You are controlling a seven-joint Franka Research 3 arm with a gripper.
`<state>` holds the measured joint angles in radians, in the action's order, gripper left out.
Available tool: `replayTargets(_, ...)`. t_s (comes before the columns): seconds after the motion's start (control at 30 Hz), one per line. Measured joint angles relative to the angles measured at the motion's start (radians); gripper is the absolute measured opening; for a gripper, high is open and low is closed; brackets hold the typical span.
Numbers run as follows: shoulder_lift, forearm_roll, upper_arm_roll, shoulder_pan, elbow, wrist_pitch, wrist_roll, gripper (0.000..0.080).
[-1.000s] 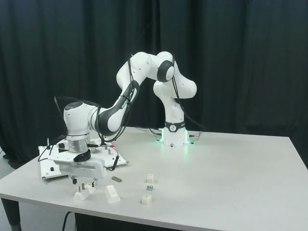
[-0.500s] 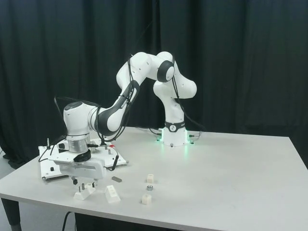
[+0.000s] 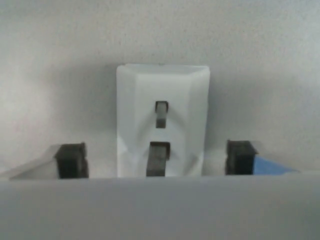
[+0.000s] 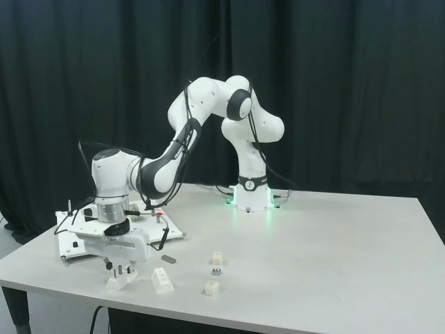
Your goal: Pick square peg 2.
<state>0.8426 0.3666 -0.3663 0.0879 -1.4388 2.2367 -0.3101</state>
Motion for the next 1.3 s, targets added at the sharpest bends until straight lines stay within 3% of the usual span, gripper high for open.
replayTargets(0.13,0.004,0.000,-0.003,0.000,0.001,0.011,0.000,0.0681)
replayTargets(0.17,0.004,-0.001,-0.004,0.000,0.001,0.012,0.000,0.0492)
replayTargets(0.33,0.005,-0.002,-0.006,0.000,0.001,0.014,0.002,0.0492)
replayTargets(0.37,0.005,-0.002,-0.006,0.000,0.001,0.014,0.003,0.0316)
replayTargets(0.67,0.005,-0.002,-0.006,-0.003,0.002,0.007,0.004,0.0316)
replayTargets(0.7,0.005,-0.002,-0.006,-0.003,0.003,0.004,0.004,0.0077)
replayTargets(1.07,0.002,-0.002,-0.011,-0.005,0.019,-0.059,0.003,0.0077)
replayTargets(1.3,-0.005,-0.002,-0.034,-0.012,0.045,-0.119,0.000,0.0077)
